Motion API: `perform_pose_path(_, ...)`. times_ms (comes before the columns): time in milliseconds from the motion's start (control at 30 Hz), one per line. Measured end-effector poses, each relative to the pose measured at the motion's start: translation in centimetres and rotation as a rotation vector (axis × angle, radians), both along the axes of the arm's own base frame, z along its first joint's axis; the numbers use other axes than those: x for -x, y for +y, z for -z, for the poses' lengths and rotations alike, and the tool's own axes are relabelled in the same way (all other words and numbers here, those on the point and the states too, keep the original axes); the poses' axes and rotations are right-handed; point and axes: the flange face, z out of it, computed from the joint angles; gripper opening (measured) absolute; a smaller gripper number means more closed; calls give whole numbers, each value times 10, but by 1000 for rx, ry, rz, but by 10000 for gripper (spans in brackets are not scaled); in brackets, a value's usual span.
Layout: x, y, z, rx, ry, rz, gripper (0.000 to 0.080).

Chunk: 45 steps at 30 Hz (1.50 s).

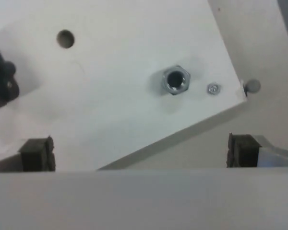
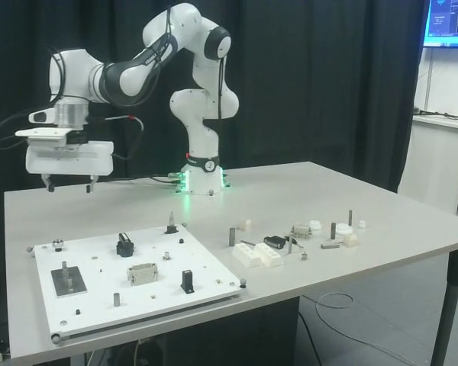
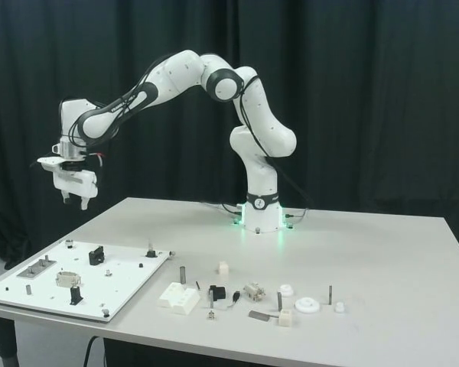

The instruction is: Remove bolt 4.

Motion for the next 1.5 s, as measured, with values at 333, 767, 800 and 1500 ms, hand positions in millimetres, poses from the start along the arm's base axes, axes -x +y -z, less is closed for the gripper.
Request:
perform_pose_path(333, -1, -16, 5, -25, -12, 243, 800)
perform_pose_path(767, -8, -40, 11, -18, -42, 405, 800)
perform_pose_path(800, -9, -41, 12, -19, -46, 415, 800)
perform_pose_path(1500, -12, -55, 46, -96, -4, 478, 800)
